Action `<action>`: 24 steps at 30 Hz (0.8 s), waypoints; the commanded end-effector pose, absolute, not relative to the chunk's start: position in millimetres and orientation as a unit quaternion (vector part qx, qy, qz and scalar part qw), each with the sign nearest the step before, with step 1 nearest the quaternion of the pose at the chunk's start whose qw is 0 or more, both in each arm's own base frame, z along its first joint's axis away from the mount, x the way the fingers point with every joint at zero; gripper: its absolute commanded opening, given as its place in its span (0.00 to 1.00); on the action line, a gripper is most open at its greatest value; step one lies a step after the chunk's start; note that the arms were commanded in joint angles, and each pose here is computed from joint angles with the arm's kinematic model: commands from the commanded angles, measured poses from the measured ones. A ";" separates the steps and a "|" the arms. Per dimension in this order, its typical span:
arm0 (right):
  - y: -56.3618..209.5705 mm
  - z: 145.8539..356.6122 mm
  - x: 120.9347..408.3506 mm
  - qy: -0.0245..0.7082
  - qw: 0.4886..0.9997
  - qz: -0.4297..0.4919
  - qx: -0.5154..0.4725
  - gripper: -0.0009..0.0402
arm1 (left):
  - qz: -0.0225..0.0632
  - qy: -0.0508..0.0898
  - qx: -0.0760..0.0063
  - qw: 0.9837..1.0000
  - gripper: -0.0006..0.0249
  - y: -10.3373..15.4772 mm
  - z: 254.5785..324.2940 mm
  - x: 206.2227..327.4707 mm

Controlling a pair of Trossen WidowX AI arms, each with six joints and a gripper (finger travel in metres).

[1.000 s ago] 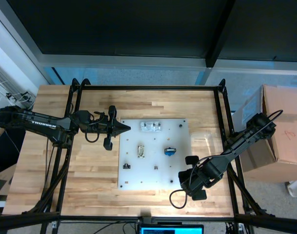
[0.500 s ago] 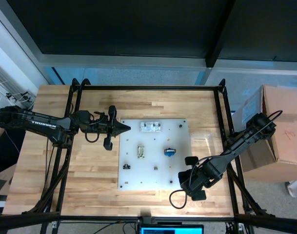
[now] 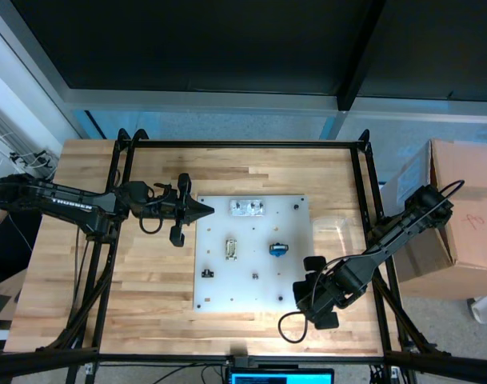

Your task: Remove the RJ45 connector from the taskboard and place in the container

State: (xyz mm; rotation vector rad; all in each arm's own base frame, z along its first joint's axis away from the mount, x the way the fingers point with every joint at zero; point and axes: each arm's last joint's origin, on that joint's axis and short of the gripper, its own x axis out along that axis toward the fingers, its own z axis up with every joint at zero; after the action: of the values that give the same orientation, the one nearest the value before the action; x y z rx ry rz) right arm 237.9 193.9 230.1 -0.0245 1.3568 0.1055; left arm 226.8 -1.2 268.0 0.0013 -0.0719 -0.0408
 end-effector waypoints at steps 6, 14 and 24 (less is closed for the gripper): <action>193.9 225.7 237.6 0.629 0.777 0.043 -0.007 0.43 | -0.020 -0.036 0.001 0.999 0.03 -1.2 268.2 226.9; 194.3 219.0 237.5 0.619 0.784 0.040 -0.006 0.43 | -0.020 -0.036 0.001 0.999 0.02 -1.2 268.2 226.9; 196.2 209.6 233.3 0.610 0.792 0.040 0.005 0.43 | -0.020 -0.036 0.001 0.999 0.02 -1.2 268.2 226.9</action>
State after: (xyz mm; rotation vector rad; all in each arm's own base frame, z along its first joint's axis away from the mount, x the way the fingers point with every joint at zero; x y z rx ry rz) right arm 234.7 196.5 212.1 0.0077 1.3090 0.0890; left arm 226.8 -1.2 268.1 0.0013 -0.0723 -0.0408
